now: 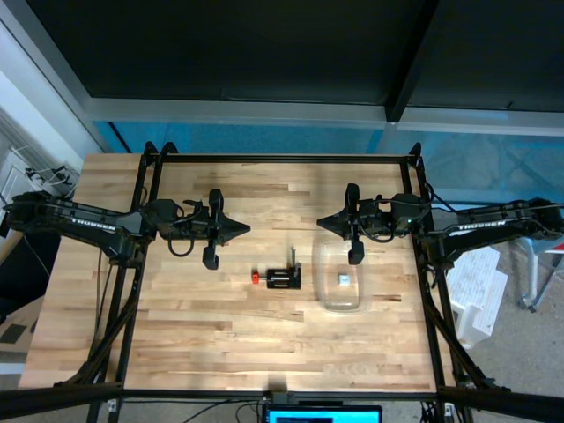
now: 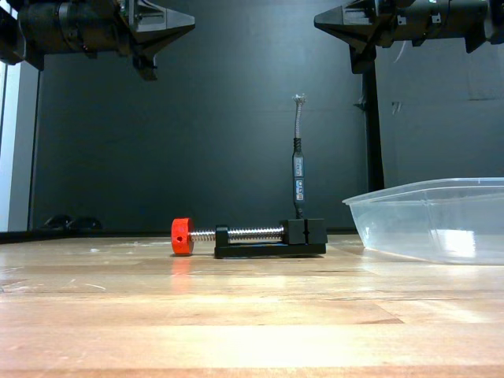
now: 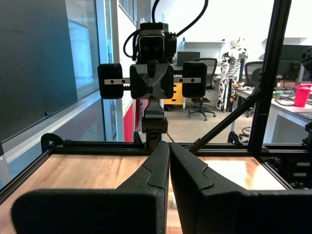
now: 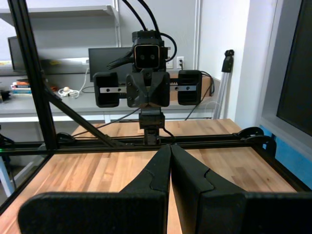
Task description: Pick the usb-c connector and install on the hub
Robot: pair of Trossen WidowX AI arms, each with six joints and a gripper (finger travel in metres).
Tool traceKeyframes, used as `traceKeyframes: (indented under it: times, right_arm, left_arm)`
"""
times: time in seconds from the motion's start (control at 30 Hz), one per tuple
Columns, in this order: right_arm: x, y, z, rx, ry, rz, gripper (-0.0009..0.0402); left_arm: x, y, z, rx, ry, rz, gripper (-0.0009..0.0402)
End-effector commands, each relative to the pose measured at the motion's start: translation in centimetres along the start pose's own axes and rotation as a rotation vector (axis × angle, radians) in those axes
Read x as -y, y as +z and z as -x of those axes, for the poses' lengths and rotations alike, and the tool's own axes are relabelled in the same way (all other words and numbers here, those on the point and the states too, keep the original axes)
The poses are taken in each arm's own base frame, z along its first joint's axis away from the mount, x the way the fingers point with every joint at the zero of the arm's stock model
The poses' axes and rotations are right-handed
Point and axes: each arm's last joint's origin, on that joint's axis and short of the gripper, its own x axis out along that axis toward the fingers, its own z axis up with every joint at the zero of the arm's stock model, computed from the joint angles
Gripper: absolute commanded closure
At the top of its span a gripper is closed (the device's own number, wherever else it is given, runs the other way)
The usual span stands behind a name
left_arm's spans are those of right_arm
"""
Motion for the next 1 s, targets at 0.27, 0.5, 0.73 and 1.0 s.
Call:
traceKeyframes:
  times: [0.27, 0.5, 0.73, 1.0]
  right_arm:
    - [-0.02, 0.04, -0.01, 0.004, -0.003, 0.023, 0.0394]
    - [-0.10, 0.03, -0.01, 0.003, 0.025, 0.022, 0.0393]
    - [-0.11, 0.03, -0.01, 0.002, 0.024, 0.022, 0.0393]
    - [-0.10, -0.01, -0.01, -0.001, 0.023, 0.022, 0.0393]
  left_arm:
    - [-0.01, -0.01, -0.01, 0.000, 0.000, 0.000, 0.0393]
    - [-0.01, -0.01, -0.01, 0.000, 0.000, 0.000, 0.0393]
    - [-0.01, 0.00, 0.00, 0.000, 0.000, 0.000, 0.0393]
    - [-0.01, 0.00, 0.00, 0.000, 0.000, 0.000, 0.0393]
